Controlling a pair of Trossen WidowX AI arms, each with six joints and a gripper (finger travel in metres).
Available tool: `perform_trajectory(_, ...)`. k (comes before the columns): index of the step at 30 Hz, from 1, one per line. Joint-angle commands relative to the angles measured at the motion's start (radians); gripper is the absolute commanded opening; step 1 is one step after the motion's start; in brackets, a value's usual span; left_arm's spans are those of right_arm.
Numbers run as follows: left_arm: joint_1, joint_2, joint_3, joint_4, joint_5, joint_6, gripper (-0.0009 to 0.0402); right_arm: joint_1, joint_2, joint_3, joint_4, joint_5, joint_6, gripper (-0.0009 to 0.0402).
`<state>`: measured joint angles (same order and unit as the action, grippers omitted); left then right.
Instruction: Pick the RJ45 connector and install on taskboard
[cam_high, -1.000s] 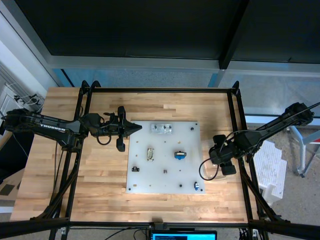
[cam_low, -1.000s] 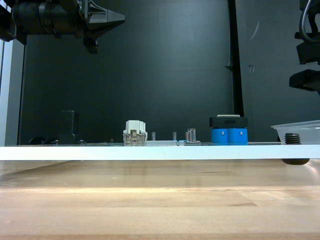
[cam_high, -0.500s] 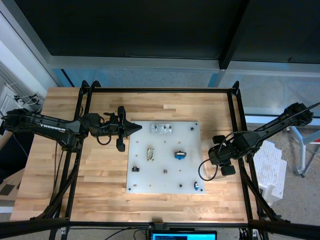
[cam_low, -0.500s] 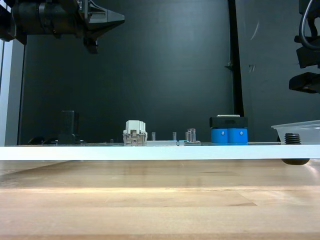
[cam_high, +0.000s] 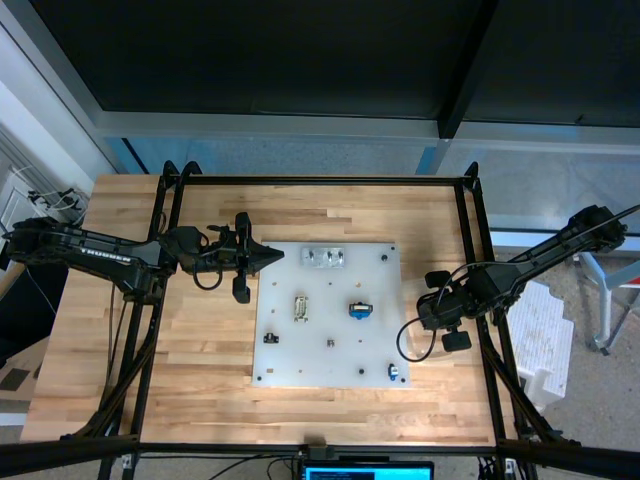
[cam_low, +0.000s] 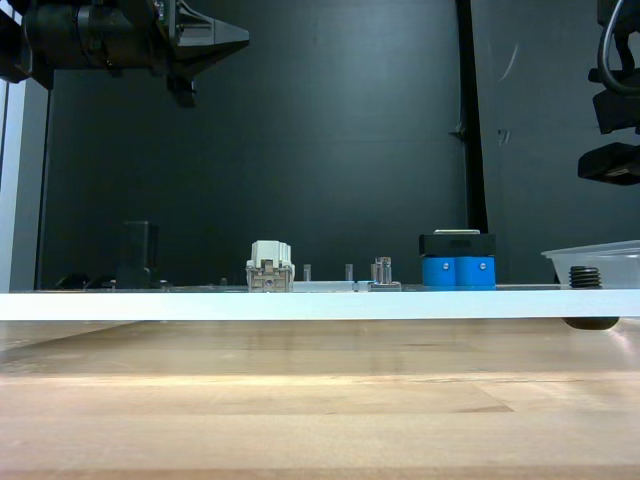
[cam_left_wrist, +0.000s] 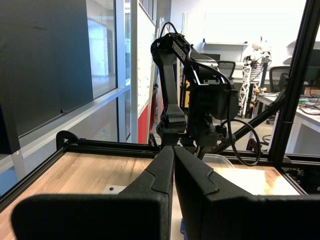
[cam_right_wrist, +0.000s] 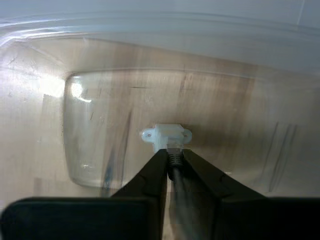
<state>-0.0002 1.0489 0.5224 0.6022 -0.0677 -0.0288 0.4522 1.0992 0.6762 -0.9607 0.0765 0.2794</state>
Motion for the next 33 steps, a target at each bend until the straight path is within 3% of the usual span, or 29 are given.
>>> perform_trajectory(1,0.000,0.000,0.000,0.000,0.000,0.000,0.0000,0.000,-0.007,0.001,0.001,0.000,0.000,0.0000)
perform_trajectory(9,0.000,0.000,0.000,0.000,0.000,0.000,0.0000,0.002,-0.031,0.016,-0.026,-0.009,0.000,0.0001)
perform_trajectory(17,0.000,0.000,0.000,0.000,0.000,0.000,0.0000,0.002,-0.035,0.143,-0.153,-0.010,0.006,0.0000)
perform_trajectory(21,0.000,0.000,0.000,0.000,0.000,0.000,0.0000,0.002,-0.032,0.212,-0.198,-0.027,0.060,0.0000)
perform_trajectory(33,0.000,0.000,0.000,0.000,0.000,0.000,0.0000,0.005,0.019,0.328,-0.254,-0.025,0.179,0.0000)
